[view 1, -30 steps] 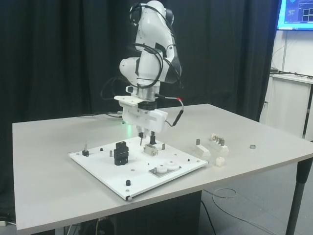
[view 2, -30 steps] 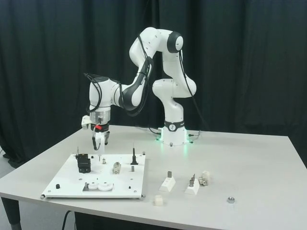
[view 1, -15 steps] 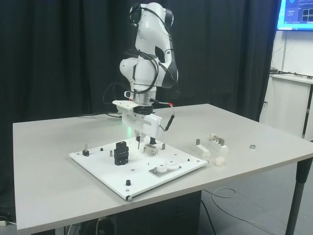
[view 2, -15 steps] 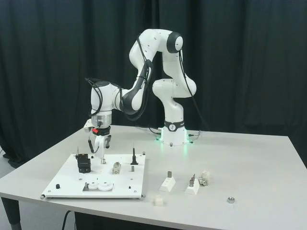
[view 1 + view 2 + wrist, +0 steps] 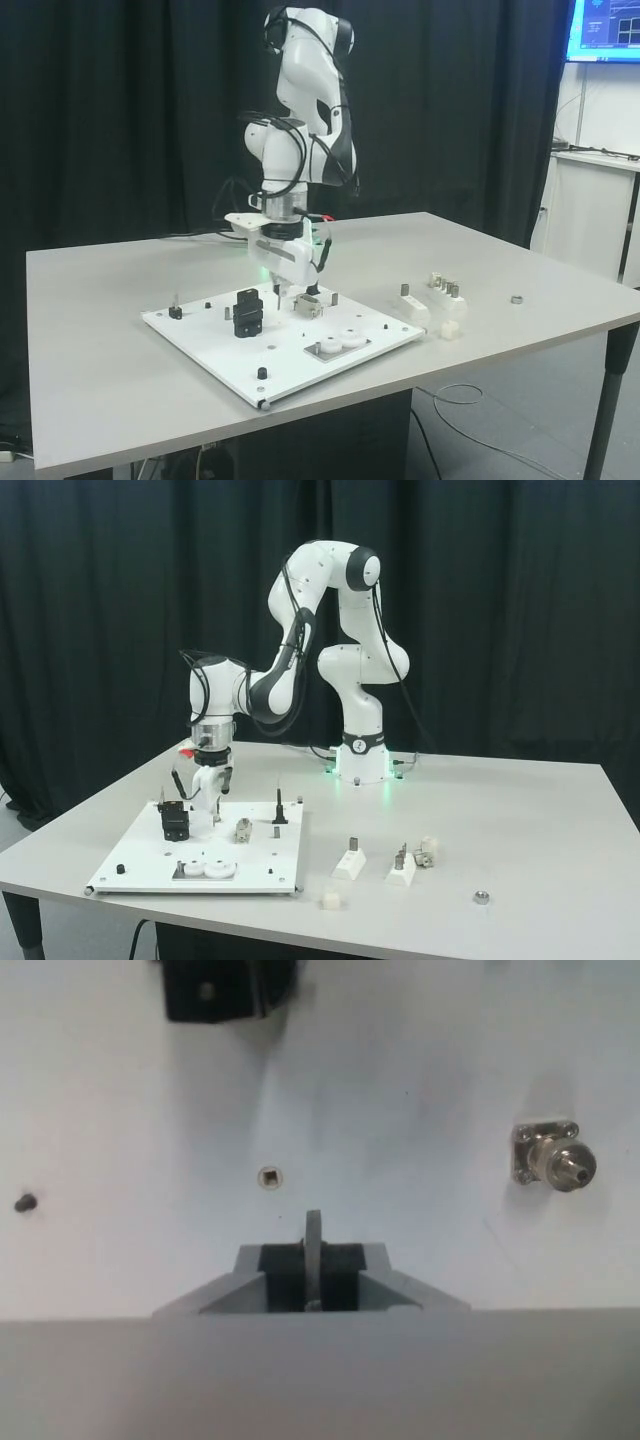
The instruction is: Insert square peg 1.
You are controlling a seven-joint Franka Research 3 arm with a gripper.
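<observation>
Hand [image 5: 313, 1290] gripping square peg [image 5: 313, 1250]

Grey peg [image 5: 313, 1250] upright (thin) — gripped.

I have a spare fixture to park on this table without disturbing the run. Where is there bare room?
Widest free patch: the grey table between the robot base and the far edge, beyond the small white blocks and the loose nut. Crowded: the white board, where the hand holds the peg beside the black block.
</observation>
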